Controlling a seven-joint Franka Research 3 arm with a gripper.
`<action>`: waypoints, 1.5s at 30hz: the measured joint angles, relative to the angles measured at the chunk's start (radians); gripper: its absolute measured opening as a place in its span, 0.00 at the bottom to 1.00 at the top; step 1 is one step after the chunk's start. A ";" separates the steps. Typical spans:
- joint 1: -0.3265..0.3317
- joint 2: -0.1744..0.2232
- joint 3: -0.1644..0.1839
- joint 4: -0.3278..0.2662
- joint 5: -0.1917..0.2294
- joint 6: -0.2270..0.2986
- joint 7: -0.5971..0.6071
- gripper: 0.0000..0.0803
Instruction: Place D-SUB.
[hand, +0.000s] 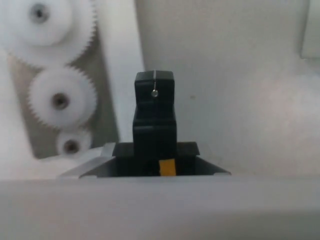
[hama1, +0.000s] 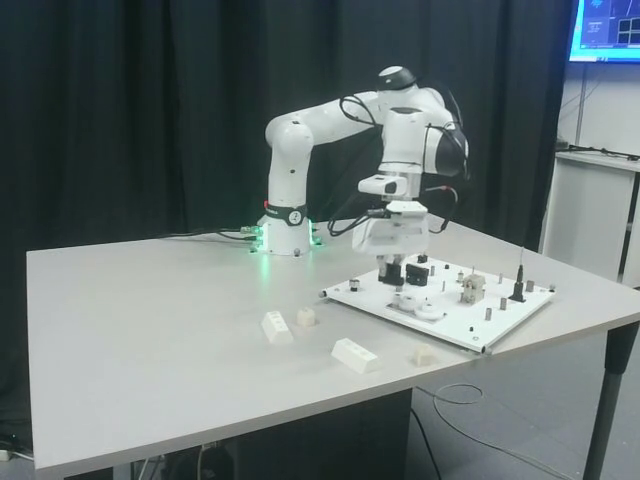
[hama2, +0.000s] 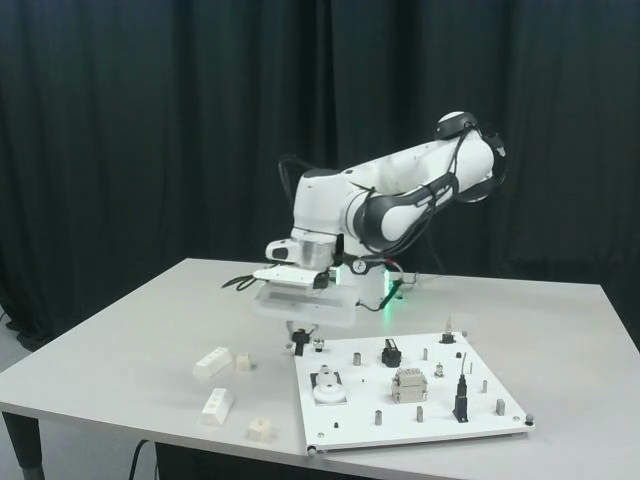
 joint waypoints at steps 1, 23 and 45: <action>-0.012 0.000 0.005 0.007 0.000 -0.002 -0.005 0.19; -0.211 0.042 0.081 0.119 0.026 -0.071 -0.100 0.19; -0.285 0.064 0.150 0.155 0.052 -0.084 -0.138 0.19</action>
